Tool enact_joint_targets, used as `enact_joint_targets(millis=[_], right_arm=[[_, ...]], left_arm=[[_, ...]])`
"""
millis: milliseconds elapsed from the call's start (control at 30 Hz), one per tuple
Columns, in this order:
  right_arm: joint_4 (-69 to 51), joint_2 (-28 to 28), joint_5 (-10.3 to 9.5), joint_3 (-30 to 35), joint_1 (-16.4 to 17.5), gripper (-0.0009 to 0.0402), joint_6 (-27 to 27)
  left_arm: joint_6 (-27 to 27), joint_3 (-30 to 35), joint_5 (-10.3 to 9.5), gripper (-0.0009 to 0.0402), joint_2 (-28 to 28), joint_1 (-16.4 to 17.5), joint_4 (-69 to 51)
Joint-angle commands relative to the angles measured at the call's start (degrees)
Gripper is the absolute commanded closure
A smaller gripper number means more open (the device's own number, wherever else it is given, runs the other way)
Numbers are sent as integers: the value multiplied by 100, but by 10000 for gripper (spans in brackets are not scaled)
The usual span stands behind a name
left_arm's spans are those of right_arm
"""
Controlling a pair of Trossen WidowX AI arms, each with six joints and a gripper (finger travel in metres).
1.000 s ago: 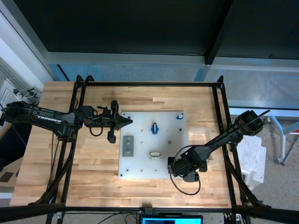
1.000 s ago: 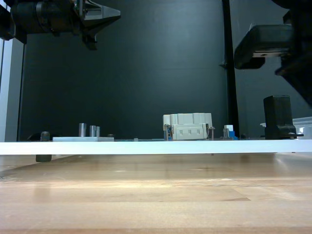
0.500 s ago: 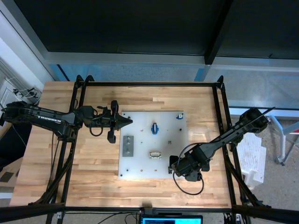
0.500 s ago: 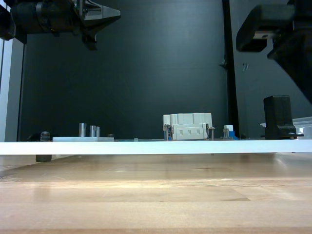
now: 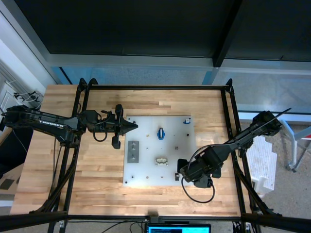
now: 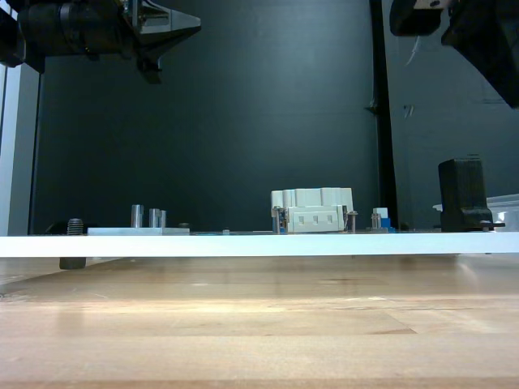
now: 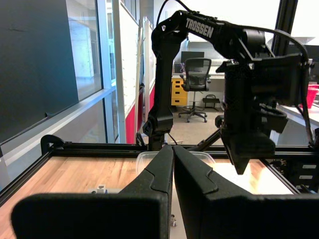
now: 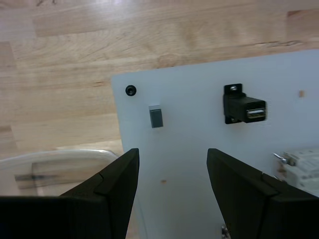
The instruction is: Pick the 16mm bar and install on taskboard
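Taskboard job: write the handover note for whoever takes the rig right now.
Left gripper: shut, empty, parked high over the taskboard's far left edge.
Right gripper: open, empty, high above the board's near right corner.
Clear tray: just off the board's right edge.
16mm bar: not clearly seen; a blurred long shape inside the tray may be it.
Done: nothing gripped, no install to confirm.
Left: find and grip the bar, then seat it on the board.
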Motion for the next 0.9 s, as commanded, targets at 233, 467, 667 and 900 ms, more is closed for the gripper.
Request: enact_joint_targets(millis=[233,467,667,900], right_arm=[[-83,-20,2,103,4,206,22],[-87,-20,2,101,13,206,20],[-85,-20,0,101,13,206,20],[-42,-308,-4,87,-151,206,24]], left_arm=[[2,2,2,393,0,0,2],[2,2,2,393,0,2,2],[2,2,2,393,0,0,2],[2,2,2,393,0,2,2]])
